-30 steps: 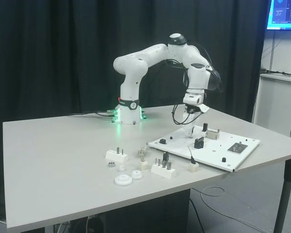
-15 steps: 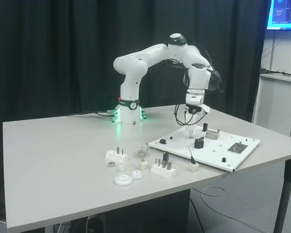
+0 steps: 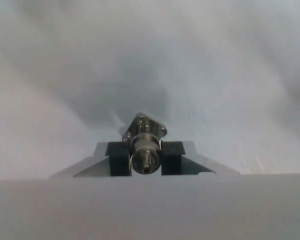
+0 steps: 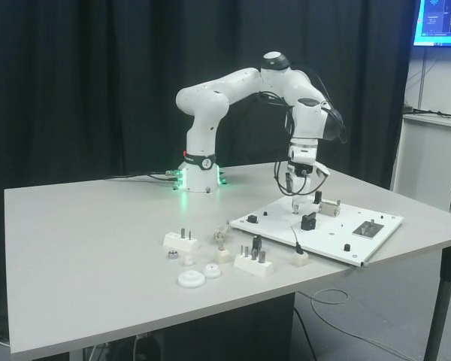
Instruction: Insert BNC.
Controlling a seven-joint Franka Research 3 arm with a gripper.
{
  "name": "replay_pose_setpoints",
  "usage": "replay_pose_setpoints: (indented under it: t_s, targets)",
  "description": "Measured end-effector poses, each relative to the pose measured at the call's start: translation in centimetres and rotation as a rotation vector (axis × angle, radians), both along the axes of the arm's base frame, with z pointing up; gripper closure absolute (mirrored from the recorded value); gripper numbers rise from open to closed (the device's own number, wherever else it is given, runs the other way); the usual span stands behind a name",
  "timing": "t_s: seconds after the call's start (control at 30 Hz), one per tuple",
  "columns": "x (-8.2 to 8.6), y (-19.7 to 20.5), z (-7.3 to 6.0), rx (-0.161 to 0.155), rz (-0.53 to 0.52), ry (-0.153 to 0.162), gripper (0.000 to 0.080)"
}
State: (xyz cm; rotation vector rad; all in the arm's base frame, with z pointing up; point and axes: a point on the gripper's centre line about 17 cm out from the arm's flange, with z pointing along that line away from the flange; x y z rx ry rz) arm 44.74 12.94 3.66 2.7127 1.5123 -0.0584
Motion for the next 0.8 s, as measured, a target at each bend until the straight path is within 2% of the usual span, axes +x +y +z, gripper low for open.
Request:
replay_pose_setpoints:
  t_s: [0.8]
  targets:
    - [0.01,0.01,0.03,0.016,0.164,0.014,0.0676]
